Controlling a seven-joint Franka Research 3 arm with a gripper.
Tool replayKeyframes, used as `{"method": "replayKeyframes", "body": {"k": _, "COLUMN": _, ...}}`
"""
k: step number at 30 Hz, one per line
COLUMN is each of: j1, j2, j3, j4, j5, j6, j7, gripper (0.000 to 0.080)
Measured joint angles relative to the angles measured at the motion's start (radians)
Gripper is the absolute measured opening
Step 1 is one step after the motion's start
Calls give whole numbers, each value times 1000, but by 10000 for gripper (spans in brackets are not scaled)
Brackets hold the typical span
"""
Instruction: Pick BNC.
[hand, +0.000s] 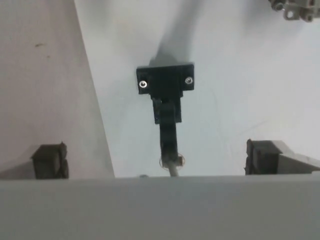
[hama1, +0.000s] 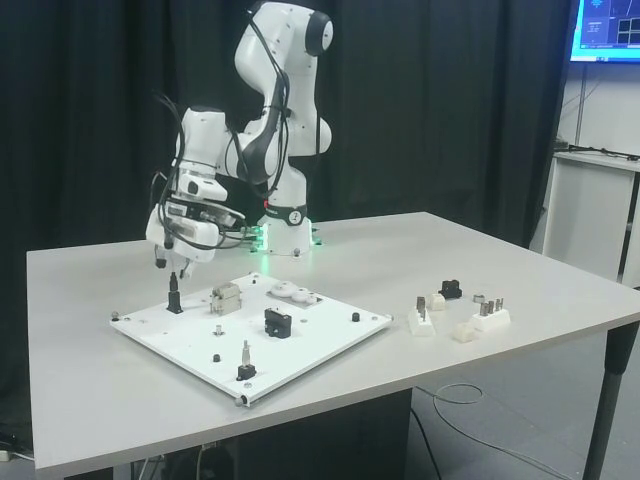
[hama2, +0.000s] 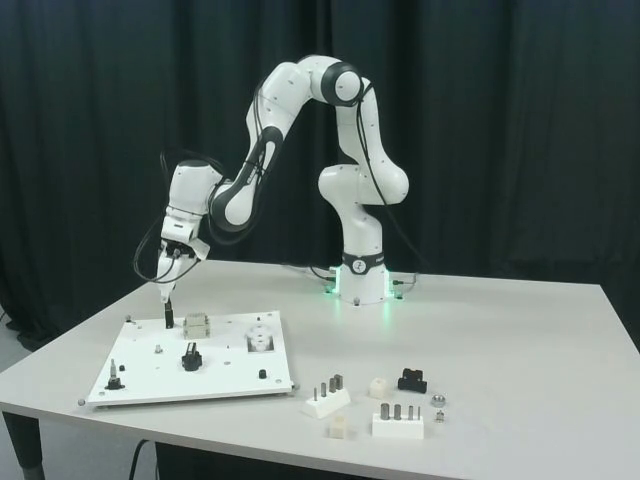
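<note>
The gripper (hand: 155, 159) hangs directly over the BNC (hand: 167, 107), with both fingertips spread wide and nothing between them: one fingertip shows at the lower left of the wrist view and the other at the lower right, each well apart from the connector.

The chief risk, as I judge it, is a poor closure on a narrow part. The BNC stands on a black base held by two small screws to the white board (hama1: 320, 335), so if the fingers close on the base rather than on the slim upright post, the pull may meet resistance or lift the whole board. A descent that is slightly off centre could also bring a fingertip down on top of the post rather than beside it. The board's edge runs close by on one side, and a finger landing across it would tilt the grasp.

The BNC itself is small and black, a flat mounting plate with a thin stem rising from it and a paler tip at the top. In the first room view it sits at the left of the frame, near the far left corner of the board, just below the gripper. In the second room view it stands at the left, beside a small grey block (hama2: 196, 325), on the grey surface (hama2: 520, 330).
</note>
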Motion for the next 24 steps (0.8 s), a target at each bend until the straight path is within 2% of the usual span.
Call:
{"method": "replayKeyframes", "body": {"k": 13, "j1": 1, "j2": -46, "j3": 0, "j4": -6, "j5": 0, "j6": -20, "j7": 16, "gripper": 796}}
{"method": "replayKeyframes", "body": {"k": 24, "j1": 12, "j2": -75, "j3": 9, "j4": -6, "j5": 0, "j6": -25, "j7": 78, "gripper": 800}}
